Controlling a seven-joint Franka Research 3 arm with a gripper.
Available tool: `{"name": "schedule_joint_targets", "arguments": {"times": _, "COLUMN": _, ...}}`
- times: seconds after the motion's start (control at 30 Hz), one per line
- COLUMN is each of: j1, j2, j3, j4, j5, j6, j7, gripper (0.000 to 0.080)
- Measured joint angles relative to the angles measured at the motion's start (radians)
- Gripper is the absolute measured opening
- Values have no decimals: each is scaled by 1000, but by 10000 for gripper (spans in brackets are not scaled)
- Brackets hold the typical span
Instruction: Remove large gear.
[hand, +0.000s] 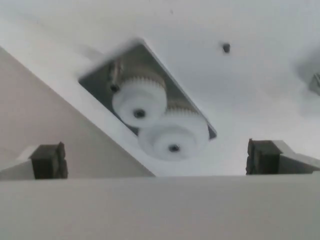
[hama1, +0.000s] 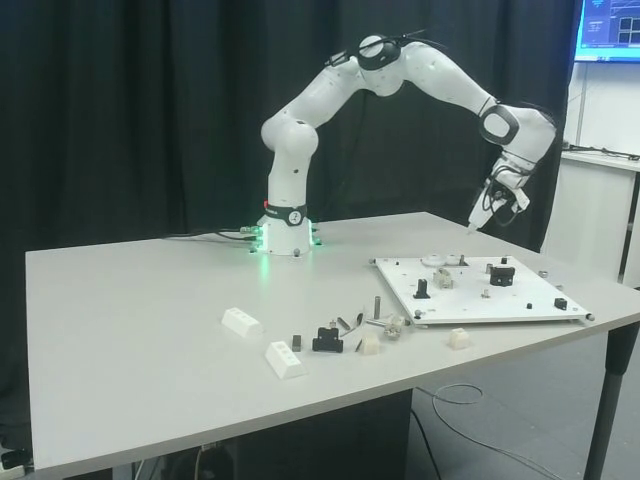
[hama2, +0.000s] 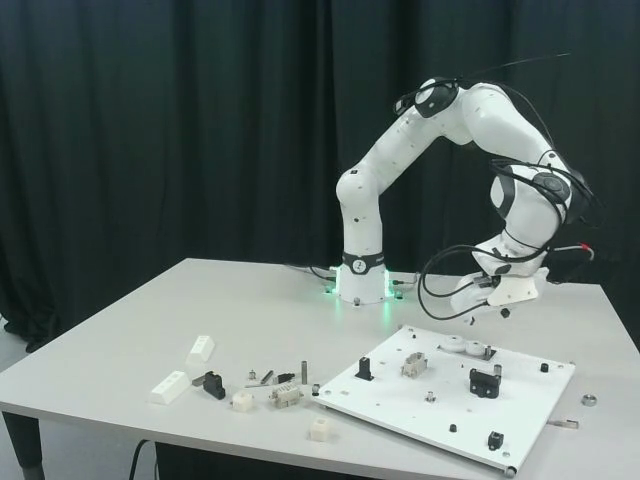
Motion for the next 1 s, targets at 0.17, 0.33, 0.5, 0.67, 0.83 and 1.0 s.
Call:
{"name": "schedule_joint_targets", "arguments": {"times": 0.17, "j1": 61, "j2": -1, "j3": -55, "j4": -57, "j5": 3, "j6": 13, "j7": -31, "gripper": 800}}
{"name": "schedule_joint_targets", "arguments": {"times": 0.33, "j1": 116, "j2": -1, "j3": -96, "j4": -113, "j5": 8, "j6": 39, "j7": -57, "gripper": 800}}
{"name": "schedule_joint_targets", "arguments": {"times": 0.5, "j1": 161, "j2": -1, "j3": -128, "j4": -166, "j5": 10, "j6": 69, "j7": -64, "gripper": 800}}
{"name": "schedule_joint_targets", "arguments": {"times": 0.67, "j1": 199, "j2": -1, "j3": -154, "j4": -219, "j5": 12, "j6": 95, "j7": -69, "gripper": 800}}
{"name": "schedule_joint_targets", "arguments": {"times": 0.83, "j1": 231, "j2": -1, "j3": -175, "j4": -269, "j5": 20, "j6": 127, "j7": -88, "gripper": 800}}
{"name": "schedule_joint_targets", "arguments": {"times": 1.0, "j1": 257, "j2": -1, "j3": -192, "j4": -317, "j5": 32, "j6": 157, "j7": -118, "gripper": 800}}
